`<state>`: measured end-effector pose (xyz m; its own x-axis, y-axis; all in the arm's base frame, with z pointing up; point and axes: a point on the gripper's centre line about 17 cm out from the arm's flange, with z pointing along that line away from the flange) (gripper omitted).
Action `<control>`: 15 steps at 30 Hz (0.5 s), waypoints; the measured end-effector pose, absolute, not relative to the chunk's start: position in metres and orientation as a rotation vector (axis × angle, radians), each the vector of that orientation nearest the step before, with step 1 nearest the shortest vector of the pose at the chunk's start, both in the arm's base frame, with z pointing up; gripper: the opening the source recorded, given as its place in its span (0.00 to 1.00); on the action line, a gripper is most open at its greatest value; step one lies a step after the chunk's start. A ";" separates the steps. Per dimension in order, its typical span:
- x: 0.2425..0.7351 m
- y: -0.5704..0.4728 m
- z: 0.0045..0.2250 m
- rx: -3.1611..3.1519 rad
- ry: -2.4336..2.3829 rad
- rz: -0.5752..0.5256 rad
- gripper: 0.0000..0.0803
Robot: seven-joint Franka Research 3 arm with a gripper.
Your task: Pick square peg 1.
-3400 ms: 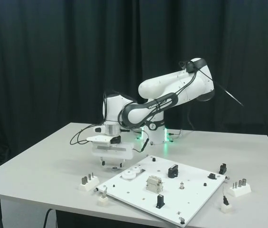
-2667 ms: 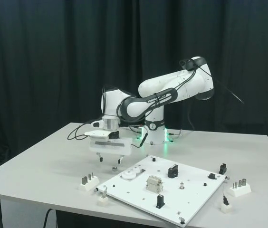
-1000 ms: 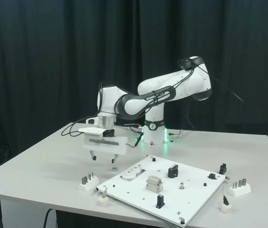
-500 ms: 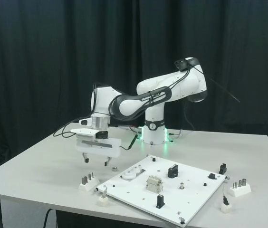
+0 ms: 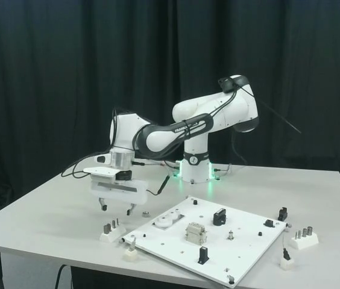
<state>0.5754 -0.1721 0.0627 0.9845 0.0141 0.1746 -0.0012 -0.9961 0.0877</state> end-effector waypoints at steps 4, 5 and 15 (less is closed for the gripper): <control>0.575 -0.172 0.058 3.041 -0.003 0.264 1.00; 0.575 -0.172 0.057 3.041 -0.006 0.263 1.00; 0.575 -0.174 0.045 3.037 -0.027 0.262 1.00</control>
